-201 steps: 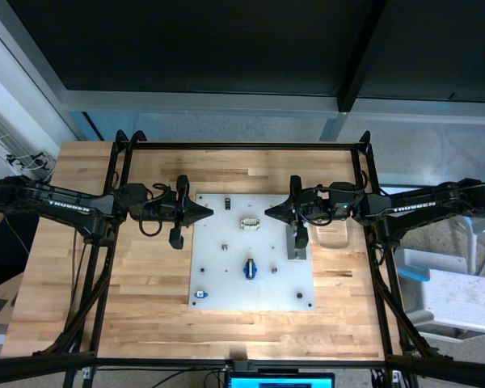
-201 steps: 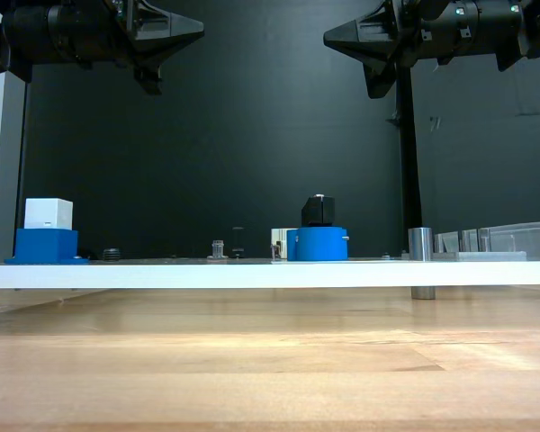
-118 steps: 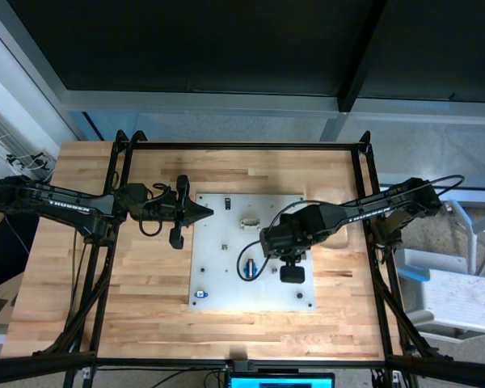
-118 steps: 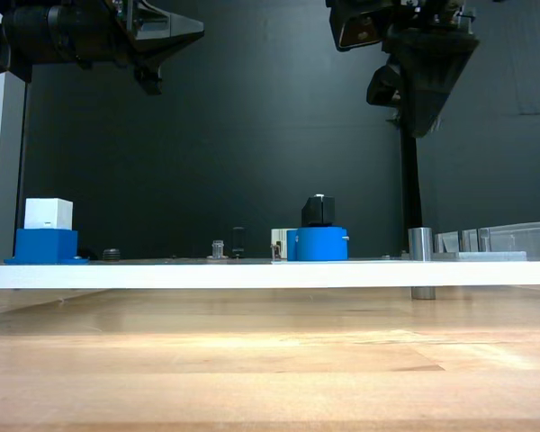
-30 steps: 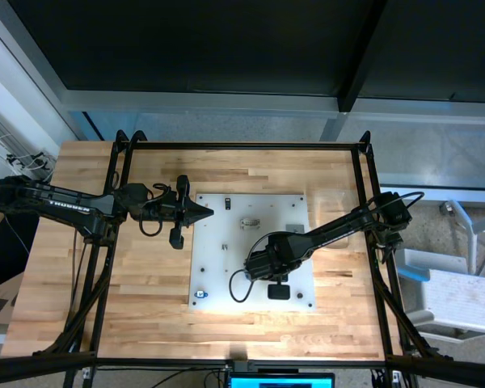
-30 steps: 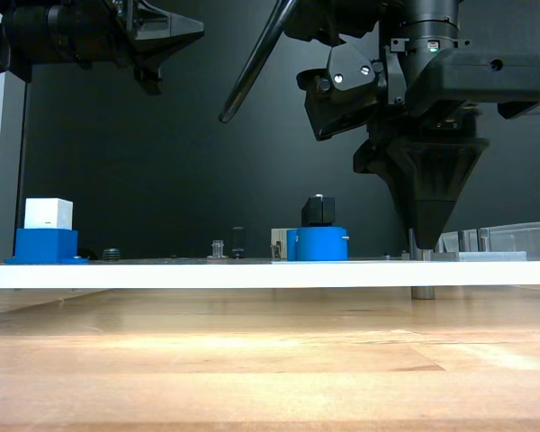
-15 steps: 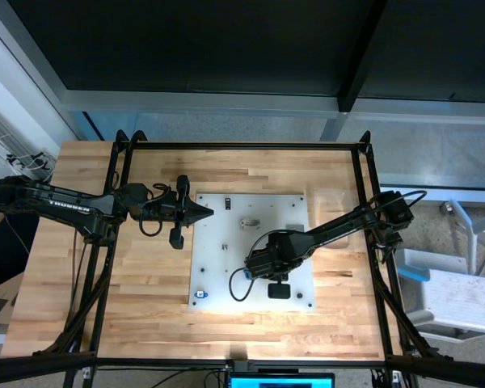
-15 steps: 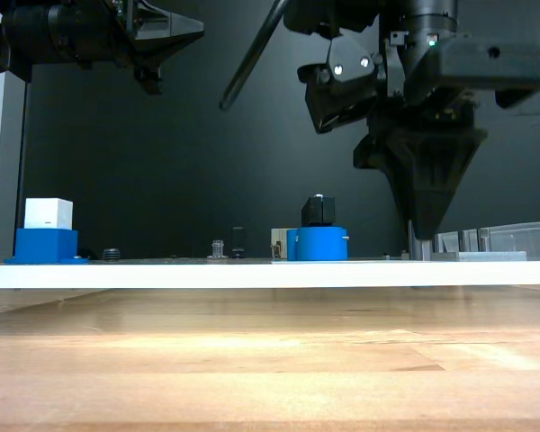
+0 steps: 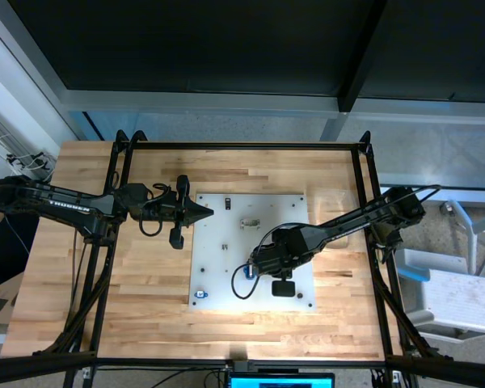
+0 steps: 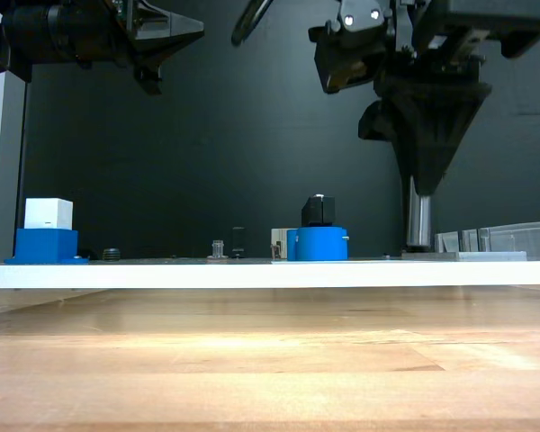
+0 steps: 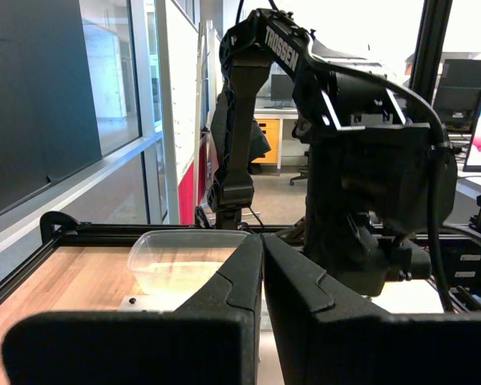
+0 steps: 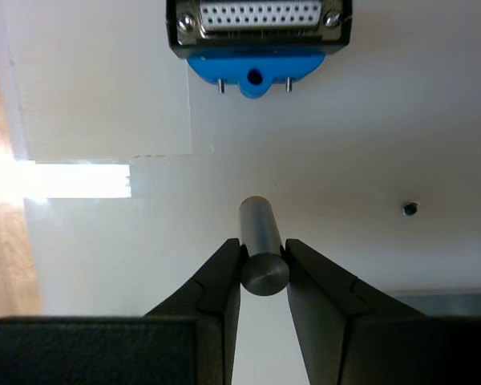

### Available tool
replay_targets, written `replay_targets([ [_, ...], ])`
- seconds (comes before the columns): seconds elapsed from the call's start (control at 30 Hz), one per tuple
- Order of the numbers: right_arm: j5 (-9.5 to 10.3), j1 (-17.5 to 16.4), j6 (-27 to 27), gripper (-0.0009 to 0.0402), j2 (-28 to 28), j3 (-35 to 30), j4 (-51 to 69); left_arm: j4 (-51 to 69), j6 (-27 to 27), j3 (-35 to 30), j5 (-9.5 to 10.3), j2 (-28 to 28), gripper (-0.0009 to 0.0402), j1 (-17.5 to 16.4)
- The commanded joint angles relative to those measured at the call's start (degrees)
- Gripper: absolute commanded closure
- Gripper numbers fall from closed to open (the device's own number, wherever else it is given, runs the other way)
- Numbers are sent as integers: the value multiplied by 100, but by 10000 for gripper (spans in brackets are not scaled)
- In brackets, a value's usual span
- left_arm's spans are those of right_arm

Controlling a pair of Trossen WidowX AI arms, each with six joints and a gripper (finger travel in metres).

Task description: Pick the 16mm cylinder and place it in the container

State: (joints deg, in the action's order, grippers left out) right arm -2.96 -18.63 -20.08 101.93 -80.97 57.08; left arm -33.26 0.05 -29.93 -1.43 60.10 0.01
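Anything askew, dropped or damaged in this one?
Nothing stands out. The right gripper is shut on the metal peg, holding it upright just above the white board. The left gripper hangs shut near the board's left edge. The clear tub sits upright beside the board.

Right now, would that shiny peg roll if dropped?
The 16mm cylinder looks round and smooth, so it could roll, or slip from the right gripper pinching it above the board. Solid-looking metal, so stiff. The left gripper hovers left, shut.
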Motion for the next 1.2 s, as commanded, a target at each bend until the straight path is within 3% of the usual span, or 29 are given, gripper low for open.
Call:
replay_targets([
  [0.03, -4, 4, -31, 364, -188, -2, 17, 0, -2, -2, -2, 2, 393, 0],
  [0.33, -48, 48, -247, 364, -817, 17, 520, 0, -2, -2, -2, 0, 393, -2],
  [0.5, -83, 192, -640, 364, -1266, 184, 688, 0, -2, -2, -2, 2, 393, 0],
  [0.7, -807, 365, -1244, 364, -1888, 584, 695, 0, -2, -2, -2, 0, 393, -2],
  [0.77, -955, 428, -1438, 364, -2109, 737, 695, 0, -2, -2, -2, 2, 393, 0],
  [1.07, -981, 629, -1694, 364, -2852, 1392, 695, 0, 0, -2, -2, 2, 393, 0],
  [1.2, -1193, 723, -2068, 364, -3154, 1714, 682, 0, -2, -2, -2, 2, 393, 0],
])
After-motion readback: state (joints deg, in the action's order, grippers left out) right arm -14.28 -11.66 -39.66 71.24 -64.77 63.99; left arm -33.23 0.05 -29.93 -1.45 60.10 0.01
